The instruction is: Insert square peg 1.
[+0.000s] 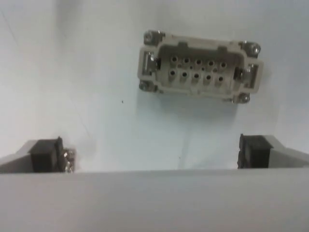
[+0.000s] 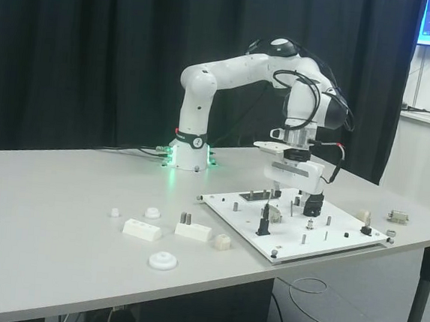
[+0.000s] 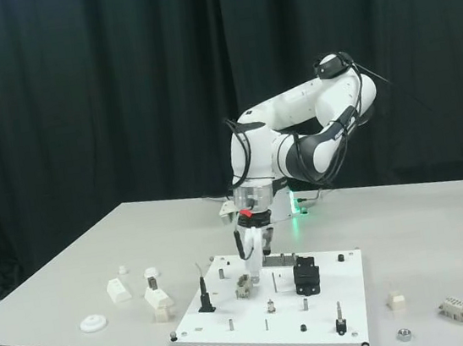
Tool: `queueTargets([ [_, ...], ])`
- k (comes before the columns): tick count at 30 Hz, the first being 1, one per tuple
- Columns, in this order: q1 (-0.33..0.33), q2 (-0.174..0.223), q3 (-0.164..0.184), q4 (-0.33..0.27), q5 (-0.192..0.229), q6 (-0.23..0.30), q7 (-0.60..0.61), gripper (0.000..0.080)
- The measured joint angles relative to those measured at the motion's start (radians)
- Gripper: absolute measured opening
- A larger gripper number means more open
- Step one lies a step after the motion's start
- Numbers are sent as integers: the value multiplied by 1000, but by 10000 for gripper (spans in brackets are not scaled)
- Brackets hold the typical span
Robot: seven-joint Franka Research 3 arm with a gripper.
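My gripper [image 1: 150, 153] hangs open over the white board [image 2: 344, 240], with nothing between its black fingertips [image 1: 46, 154]. Directly beneath it a multi-pin connector housing [image 1: 200, 67] lies on the board, with screws at its corners and two rows of pins. From the second room view the gripper [image 3: 250, 254] is a little above this connector [image 3: 244, 287]. Several small white blocky parts [image 2: 194, 231] lie on the table left of the board. I cannot tell which of them is the square peg.
The board carries a black block [image 3: 306, 276], a black upright plug [image 3: 204, 300] and several thin pins [image 3: 339, 312]. A white round part [image 2: 162, 260] lies near the table's front edge. Right of the board lie a small cube [image 3: 394, 299] and another connector [image 3: 455, 308].
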Motion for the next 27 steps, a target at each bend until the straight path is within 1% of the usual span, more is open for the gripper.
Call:
queueTargets([
  [6, -11, 0, -12, 2, -1, 0, -10, 800],
  [18, -31, 0, -25, 19, 1, 3, -72, 800],
  [22, -36, 0, -29, 28, 7, 3, -95, 800],
  [27, -42, 0, -29, 38, 30, 2, -112, 800],
])
